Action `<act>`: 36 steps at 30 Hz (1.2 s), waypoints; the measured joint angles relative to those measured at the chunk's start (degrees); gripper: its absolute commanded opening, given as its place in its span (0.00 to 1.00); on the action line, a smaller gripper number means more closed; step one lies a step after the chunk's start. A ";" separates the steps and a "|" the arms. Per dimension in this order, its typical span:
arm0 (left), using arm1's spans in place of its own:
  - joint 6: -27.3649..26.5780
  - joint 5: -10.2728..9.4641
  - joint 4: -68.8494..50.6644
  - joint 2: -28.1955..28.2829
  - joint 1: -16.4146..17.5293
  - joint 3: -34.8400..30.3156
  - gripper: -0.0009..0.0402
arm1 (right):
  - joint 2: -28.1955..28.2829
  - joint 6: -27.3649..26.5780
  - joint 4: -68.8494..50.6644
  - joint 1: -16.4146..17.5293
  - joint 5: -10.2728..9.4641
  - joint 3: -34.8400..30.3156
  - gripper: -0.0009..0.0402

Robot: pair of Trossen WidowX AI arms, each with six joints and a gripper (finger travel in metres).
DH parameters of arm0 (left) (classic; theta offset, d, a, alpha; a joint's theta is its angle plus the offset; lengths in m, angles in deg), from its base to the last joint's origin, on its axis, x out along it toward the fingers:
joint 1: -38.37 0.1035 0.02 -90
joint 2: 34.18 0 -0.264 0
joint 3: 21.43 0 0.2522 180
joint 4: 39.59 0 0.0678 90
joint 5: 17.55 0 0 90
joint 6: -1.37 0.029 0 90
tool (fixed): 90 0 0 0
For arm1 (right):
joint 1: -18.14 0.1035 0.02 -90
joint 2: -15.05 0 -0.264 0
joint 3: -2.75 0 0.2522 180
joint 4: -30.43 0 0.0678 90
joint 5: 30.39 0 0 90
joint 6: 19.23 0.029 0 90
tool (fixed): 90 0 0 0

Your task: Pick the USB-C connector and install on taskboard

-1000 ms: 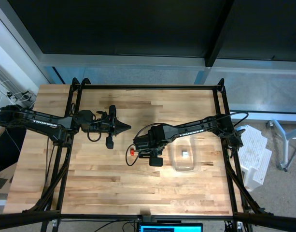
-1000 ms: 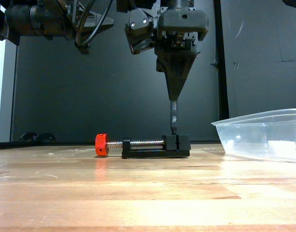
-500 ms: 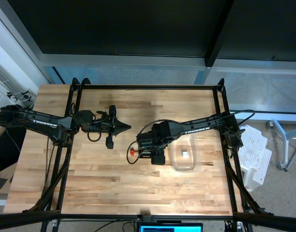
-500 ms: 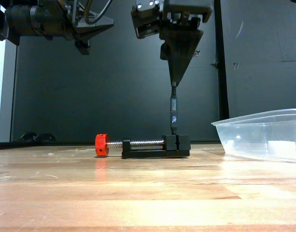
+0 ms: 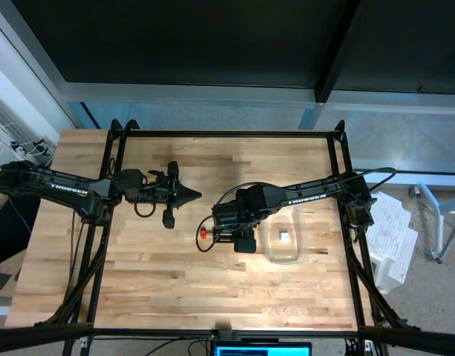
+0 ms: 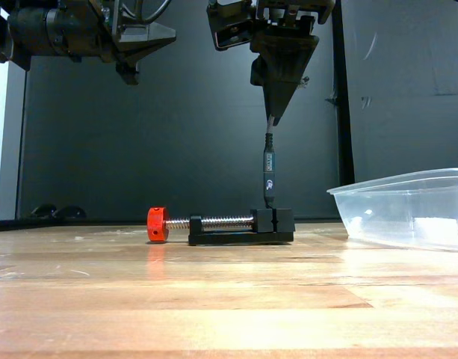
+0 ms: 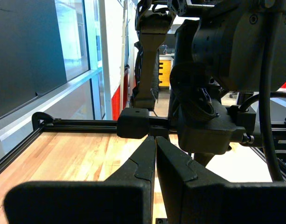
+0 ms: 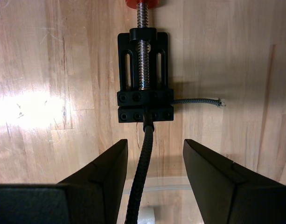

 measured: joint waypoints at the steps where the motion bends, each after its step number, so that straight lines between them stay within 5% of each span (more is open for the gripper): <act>1: 0.00 0.02 0.00 0.00 0.00 -0.02 0.02 | 0.00 -0.07 -0.02 0.00 0.00 0.00 0.41; 15: 0.00 0.02 0.00 0.00 0.00 0.00 0.02 | -7.23 -3.17 9.97 -0.92 0.02 3.19 0.38; 24: -0.02 0.02 -0.02 0.00 0.00 -0.02 0.02 | -19.34 -4.83 26.95 -2.34 0.00 18.47 0.36; 36: -0.02 0.00 -0.02 0.00 0.00 -0.02 0.02 | -34.75 -6.49 48.59 -4.55 -0.02 37.92 0.22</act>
